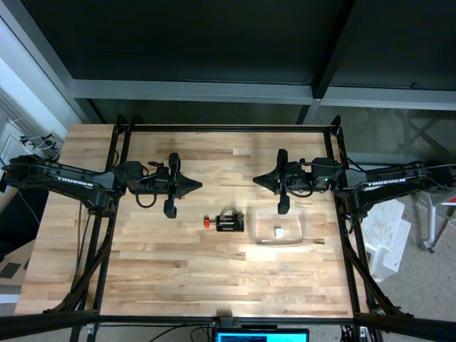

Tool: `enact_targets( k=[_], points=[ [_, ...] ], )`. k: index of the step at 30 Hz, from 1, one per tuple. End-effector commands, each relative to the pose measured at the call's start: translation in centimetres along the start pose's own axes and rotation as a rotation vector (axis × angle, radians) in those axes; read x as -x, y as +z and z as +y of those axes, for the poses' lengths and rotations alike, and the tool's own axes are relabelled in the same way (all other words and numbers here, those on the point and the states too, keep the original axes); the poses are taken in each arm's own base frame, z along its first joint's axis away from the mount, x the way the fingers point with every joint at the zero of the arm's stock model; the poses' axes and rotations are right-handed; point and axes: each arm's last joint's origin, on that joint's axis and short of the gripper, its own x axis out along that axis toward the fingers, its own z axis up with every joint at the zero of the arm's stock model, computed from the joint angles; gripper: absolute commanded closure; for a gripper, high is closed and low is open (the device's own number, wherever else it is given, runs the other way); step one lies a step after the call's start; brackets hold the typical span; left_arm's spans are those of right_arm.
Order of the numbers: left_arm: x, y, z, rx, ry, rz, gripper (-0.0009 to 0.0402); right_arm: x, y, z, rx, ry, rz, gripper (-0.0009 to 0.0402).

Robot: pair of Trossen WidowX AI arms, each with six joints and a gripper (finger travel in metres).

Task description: Remove the RCA connector from the receptacle and place in the container

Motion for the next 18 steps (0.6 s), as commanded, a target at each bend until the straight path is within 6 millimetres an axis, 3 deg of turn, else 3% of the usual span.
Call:
enact_targets(
  k=[1,9,18],
  points=[
    [0.0,0.0,0.0,0.0,0.0,0.0,0.0393,0.0,0.1,0.0,-0.001,0.001,-0.012,0.0393],
    [0.0,0.0,0.0,0.0,0.0,0.0,0.0393,0.0,0.0,0.2,-0.066,0.032,0.019,0.0393],
    [0.0,0.0,0.0,0.0,0.0,0.0,0.0393,-0.7,1.9,1.1,-0.071,0.004,0.369,0.0393]
  ],
)
